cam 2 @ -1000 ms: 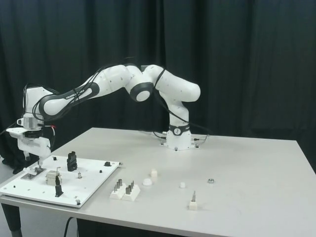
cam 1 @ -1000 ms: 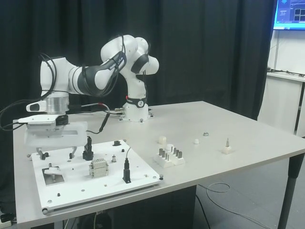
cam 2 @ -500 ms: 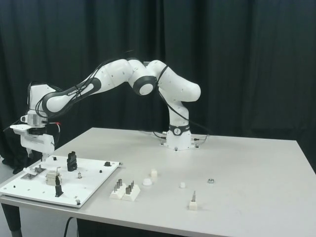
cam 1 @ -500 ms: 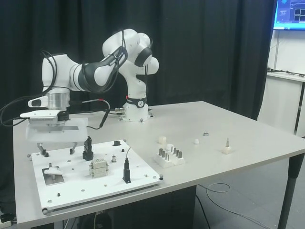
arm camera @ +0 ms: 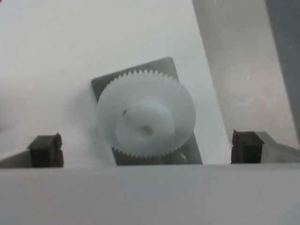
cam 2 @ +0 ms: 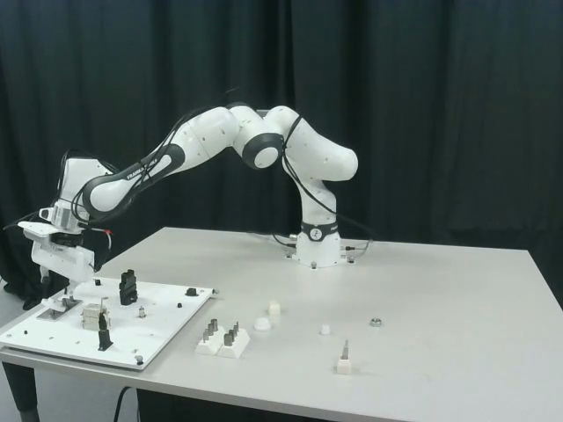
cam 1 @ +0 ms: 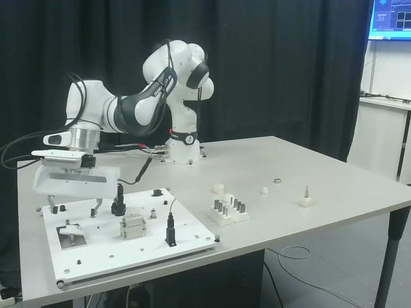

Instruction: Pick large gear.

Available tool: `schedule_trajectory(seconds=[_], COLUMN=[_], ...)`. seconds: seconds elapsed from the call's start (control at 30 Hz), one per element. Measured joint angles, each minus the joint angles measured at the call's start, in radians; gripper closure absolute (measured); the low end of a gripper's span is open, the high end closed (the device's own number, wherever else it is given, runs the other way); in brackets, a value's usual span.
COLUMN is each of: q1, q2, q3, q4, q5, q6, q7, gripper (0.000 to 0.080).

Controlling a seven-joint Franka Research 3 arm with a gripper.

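**A:** Reading the table left to right, where does the large gear (arm camera: 146, 120) sit?

**B:** At the far left, on the white board (cam 1: 186, 231). It lies flat on a small grey plate (cam 1: 66, 239) near the board's outer corner, a peg through its middle. The wrist view looks straight down on it: white, toothed all round, raised hub in the centre.

**A:** And the gripper (arm camera: 146, 149)?

**B:** Hovering above that corner, clear of the gear. Its two black fingertips (arm camera: 45, 151) are spread wide, one on each side of the gear, nothing between them.

**A:** So how should the grasp go?

**B:** I'd bring the hub midway between the tips first (it looks slightly off to one side), then come straight down so the pads meet the toothed rim squarely. Close gently; teeth give a poor seat if pinched askew. Lift vertically, or the bore may bind on the peg.

**A:** Anything further right to mind?

**B:** The black connector (cam 1: 118, 200), then the white block of pins (cam 1: 228, 210), all well apart.
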Motion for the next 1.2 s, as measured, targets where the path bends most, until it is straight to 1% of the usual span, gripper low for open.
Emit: schedule_trajectory(seconds=[0.1,0.23,0.37,0.47,0.6,1.0,1.2], q1=[0.0,0.0,0.0,0.0,0.0,-0.002,-0.008], q2=[0.0,0.0,0.0,0.0,0.0,0.0,0.0], q3=[0.012,0.023,0.029,0.031,0.033,0.034,0.044], q4=[-0.011,-0.023,-0.029,-0.032,-0.036,-0.049,-0.051], q5=[0.0,0.0,0.002,0.009,0.029,0.081,0.103], q6=[0.038,0.075,0.094,0.102,0.109,0.111,0.111], q7=[-0.006,-0.016,-0.031,-0.046,-0.073,-0.158,-0.187], gripper=[0.0003,0.0003,0.0003,0.0003,0.0003,0.0003,0.0003])
